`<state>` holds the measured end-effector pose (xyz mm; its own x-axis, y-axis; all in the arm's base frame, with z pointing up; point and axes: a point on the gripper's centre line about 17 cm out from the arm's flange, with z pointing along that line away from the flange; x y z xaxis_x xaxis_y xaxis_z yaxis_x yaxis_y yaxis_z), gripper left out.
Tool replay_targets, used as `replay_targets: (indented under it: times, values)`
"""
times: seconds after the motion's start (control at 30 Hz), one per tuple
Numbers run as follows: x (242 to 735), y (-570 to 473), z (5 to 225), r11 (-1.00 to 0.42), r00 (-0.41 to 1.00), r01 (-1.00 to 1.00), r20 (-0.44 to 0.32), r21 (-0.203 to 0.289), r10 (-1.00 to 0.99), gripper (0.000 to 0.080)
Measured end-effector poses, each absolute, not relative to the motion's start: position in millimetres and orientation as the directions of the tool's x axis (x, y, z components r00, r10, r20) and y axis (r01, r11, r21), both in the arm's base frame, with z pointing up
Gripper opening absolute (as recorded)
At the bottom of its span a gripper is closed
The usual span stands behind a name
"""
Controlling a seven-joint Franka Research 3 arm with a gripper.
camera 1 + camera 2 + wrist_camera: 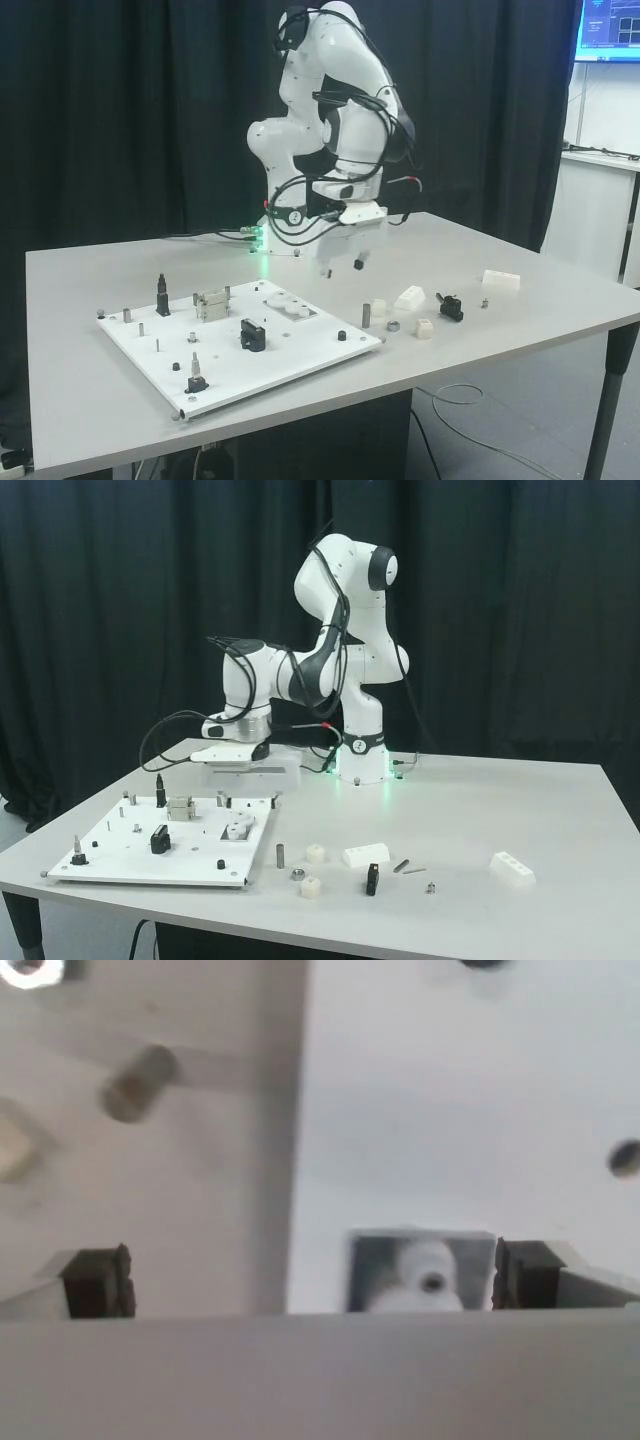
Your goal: Remove small gear.
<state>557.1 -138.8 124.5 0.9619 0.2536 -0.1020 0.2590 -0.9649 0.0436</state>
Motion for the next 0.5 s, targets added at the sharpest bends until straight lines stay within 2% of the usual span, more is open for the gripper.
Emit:
replay_targets:
  times: [0.5]
  values:
    - [540, -199, 97, -0.973, 0.969, 0.221, -0.122, 0.060, 0.213, 0.0800]
